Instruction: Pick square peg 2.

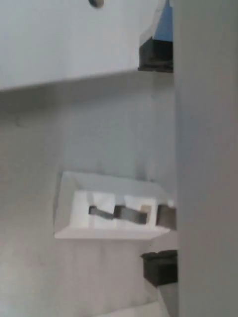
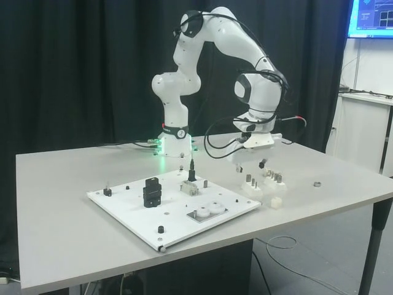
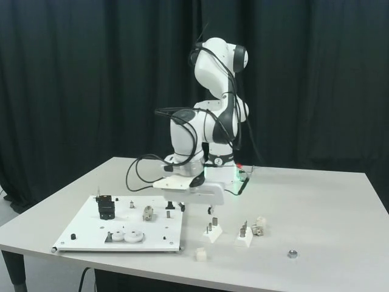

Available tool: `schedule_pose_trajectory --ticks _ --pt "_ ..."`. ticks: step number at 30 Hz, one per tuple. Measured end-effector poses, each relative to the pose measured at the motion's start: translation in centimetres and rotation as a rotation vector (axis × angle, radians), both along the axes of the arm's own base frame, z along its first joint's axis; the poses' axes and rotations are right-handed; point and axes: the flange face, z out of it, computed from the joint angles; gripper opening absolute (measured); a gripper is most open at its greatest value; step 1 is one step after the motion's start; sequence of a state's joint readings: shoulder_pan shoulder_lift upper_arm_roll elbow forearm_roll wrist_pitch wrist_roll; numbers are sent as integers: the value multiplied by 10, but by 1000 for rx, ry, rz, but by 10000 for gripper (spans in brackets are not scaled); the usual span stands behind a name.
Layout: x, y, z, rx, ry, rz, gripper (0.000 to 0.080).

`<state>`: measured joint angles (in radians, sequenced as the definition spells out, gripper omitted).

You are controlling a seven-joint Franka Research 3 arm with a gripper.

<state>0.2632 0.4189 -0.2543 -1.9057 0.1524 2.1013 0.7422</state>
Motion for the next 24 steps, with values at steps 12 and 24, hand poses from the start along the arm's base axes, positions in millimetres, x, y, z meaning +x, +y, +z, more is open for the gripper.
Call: schedule_pose_trajectory --ticks 12,24 --pt "-18 26 -22 -28 -74 -71 800" --pt "-34 35 -42 -36 -96 -72 800"
